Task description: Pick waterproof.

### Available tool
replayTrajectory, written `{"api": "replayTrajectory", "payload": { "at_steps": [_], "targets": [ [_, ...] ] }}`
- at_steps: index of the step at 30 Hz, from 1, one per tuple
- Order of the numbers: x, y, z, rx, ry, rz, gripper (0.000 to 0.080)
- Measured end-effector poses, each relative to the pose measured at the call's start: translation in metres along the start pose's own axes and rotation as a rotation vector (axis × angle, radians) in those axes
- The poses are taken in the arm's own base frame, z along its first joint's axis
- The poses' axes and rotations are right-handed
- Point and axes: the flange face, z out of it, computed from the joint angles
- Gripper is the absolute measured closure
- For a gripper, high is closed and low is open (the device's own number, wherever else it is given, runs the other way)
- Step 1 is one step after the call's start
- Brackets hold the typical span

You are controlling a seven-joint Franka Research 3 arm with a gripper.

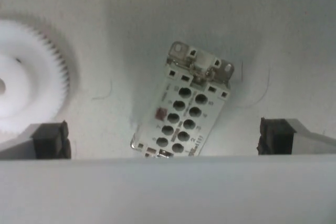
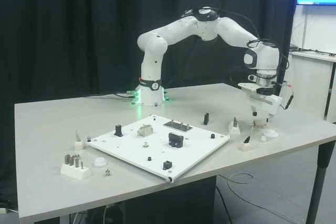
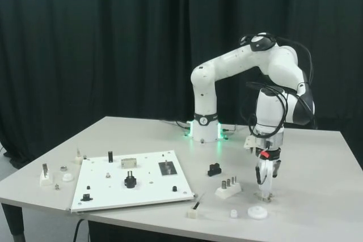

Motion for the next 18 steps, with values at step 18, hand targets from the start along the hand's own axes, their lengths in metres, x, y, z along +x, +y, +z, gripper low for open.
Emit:
{"api": "replayTrajectory", "payload": {
  "at_steps": [18],
  "targets": [
    [-0.0024,0.0047,0.0104,0.010,0.009,0.003,0.0003]
  ]
}}
